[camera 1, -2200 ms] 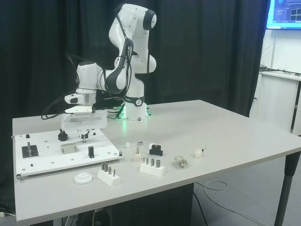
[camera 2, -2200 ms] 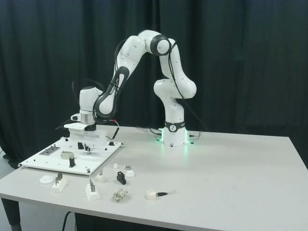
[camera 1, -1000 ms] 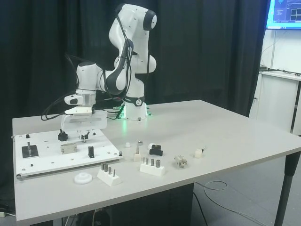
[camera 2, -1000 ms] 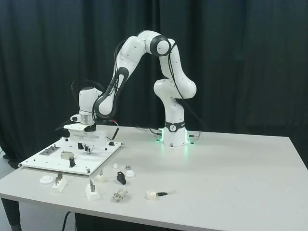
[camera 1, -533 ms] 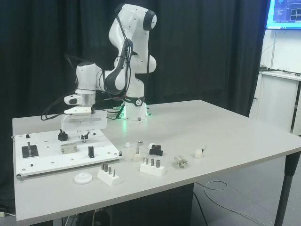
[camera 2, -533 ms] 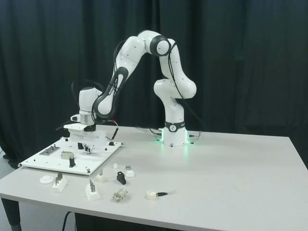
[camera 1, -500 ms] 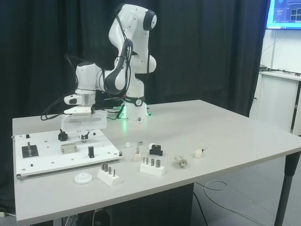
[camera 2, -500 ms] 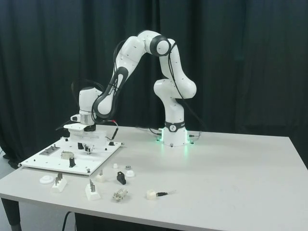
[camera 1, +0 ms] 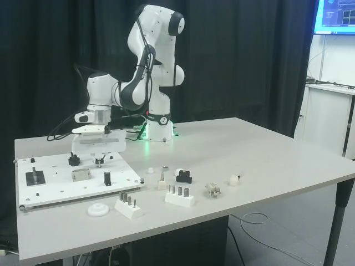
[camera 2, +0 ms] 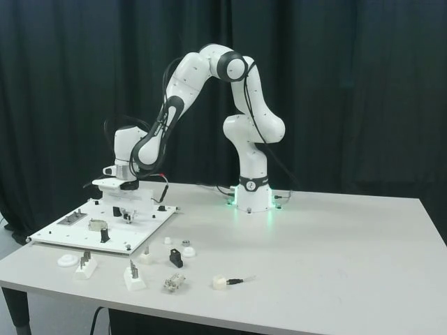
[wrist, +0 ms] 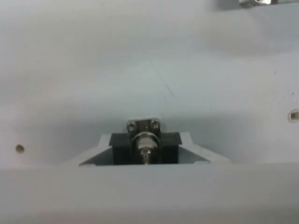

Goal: Insert BNC.

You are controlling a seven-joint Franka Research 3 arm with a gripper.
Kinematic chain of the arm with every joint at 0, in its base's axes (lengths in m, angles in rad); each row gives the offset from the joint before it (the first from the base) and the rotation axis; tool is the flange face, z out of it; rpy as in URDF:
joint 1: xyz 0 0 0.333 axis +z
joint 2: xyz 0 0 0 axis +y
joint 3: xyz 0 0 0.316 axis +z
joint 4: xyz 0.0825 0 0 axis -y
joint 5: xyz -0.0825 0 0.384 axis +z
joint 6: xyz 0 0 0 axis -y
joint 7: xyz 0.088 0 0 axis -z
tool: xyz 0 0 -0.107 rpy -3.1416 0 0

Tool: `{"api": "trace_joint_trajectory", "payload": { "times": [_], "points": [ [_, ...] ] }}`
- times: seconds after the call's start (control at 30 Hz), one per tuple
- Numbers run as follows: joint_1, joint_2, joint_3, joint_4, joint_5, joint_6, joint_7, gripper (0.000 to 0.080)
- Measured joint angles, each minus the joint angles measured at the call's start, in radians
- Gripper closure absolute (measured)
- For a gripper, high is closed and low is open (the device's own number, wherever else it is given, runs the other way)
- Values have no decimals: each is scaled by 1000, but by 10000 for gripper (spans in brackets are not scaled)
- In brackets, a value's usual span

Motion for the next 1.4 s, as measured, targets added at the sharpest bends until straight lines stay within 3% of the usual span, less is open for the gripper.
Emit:
{"api": "trace_joint_trajectory", "payload": {
  "times": [0.3,0.53,0.97,1.4],
  "points": [
    [0,0,0,1,8,-2,91,682],
    [0,1,-1,1,18,-2,257,682],
    [0,1,-1,1,18,-2,415,682],
    [0,3,-2,7,5,-12,491,682]
  ]
}}
